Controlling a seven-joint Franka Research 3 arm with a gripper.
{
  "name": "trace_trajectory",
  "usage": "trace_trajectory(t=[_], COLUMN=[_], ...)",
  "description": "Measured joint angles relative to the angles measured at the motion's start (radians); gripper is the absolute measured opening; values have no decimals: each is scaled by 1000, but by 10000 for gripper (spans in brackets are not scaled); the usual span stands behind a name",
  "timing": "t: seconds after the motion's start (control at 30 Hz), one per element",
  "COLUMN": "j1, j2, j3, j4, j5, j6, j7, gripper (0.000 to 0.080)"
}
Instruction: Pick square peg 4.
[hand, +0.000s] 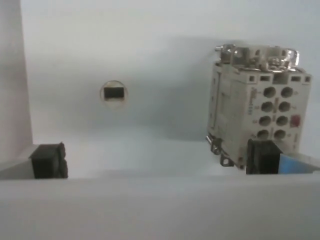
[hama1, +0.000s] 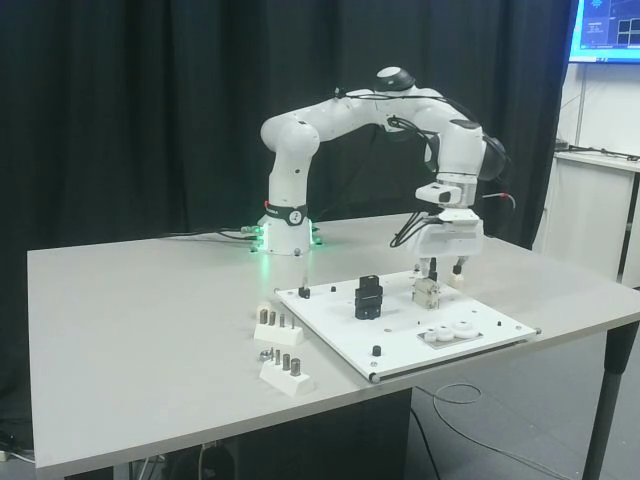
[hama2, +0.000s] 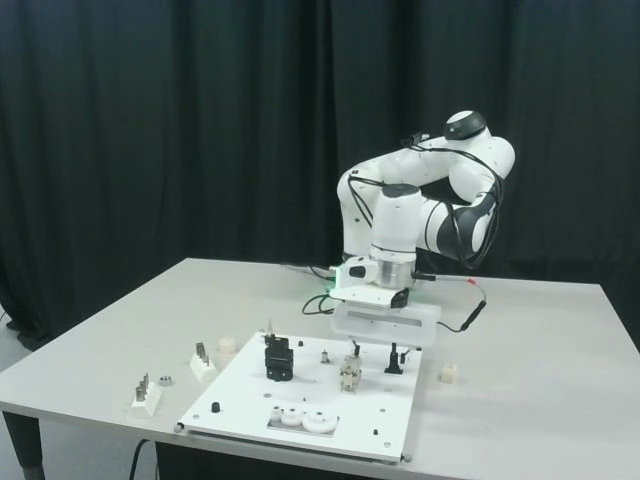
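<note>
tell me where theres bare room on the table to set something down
Bare room: the grey table between its far edge and the two peg holders, and the stretch beyond the small white block. Crowded: the white board, with the black fixture, connector block, white gears, and the gripper hovering above.

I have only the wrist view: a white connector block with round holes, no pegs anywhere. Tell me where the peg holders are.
Observer: One white peg holder with grey metal pegs and a second white peg holder stand on the grey table, just off the white board, far from the end effector.
Operator: Name what stands between them and me.
Observer: A black block stands on the board, between the holders and the connector block.
Operator: Report my height.
Observer: The open end effector hangs just above the connector block and appears clear of it.
</note>
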Motion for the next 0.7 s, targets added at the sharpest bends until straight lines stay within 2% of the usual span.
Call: trace_trajectory(t=[0.7], j1=[-1], j2=[1], j3=[-31], j4=[-18], j5=[-1], j6=[1], j7=[8], gripper=[800])
